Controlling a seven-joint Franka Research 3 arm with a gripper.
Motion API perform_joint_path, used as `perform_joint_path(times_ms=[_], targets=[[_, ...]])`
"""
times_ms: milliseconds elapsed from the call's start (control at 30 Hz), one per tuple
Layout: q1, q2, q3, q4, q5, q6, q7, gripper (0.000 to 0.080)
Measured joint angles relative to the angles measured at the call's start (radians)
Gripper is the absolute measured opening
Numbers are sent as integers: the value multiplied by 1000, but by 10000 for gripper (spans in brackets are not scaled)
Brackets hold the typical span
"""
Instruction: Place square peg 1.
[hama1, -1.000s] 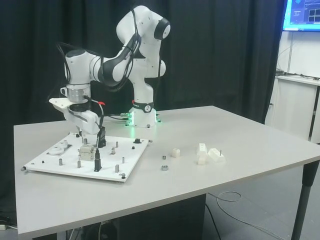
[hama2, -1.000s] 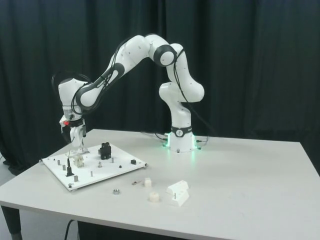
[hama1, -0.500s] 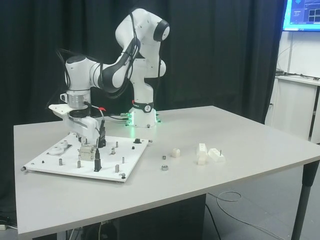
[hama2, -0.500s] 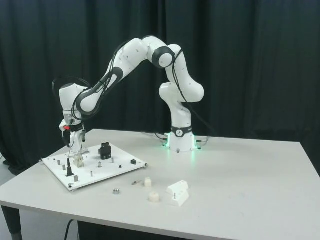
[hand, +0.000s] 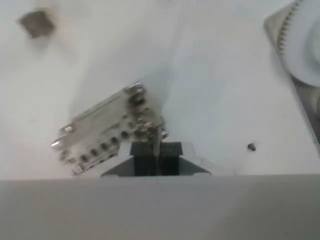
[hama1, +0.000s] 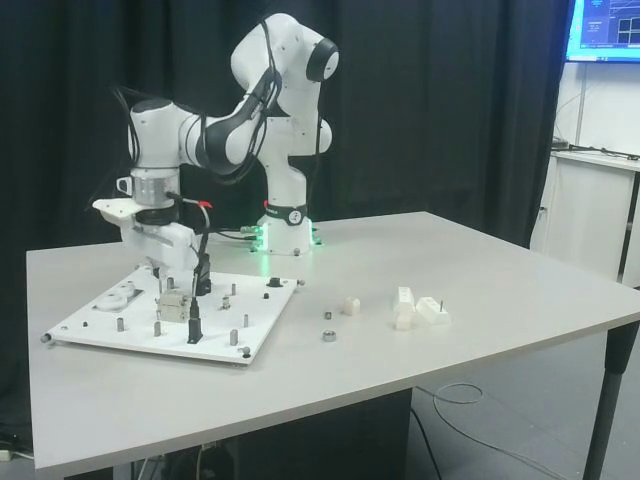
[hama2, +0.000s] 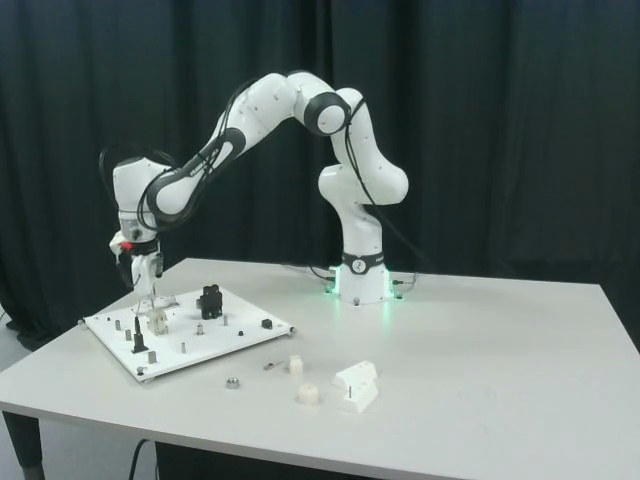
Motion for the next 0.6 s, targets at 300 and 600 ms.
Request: perform_joint_path(times_ms=[300, 600], targets=[[24, -37, 0, 89, -46, -195, -190, 21], [101, -60, 1, 138, -84, -360, -251, 21]])
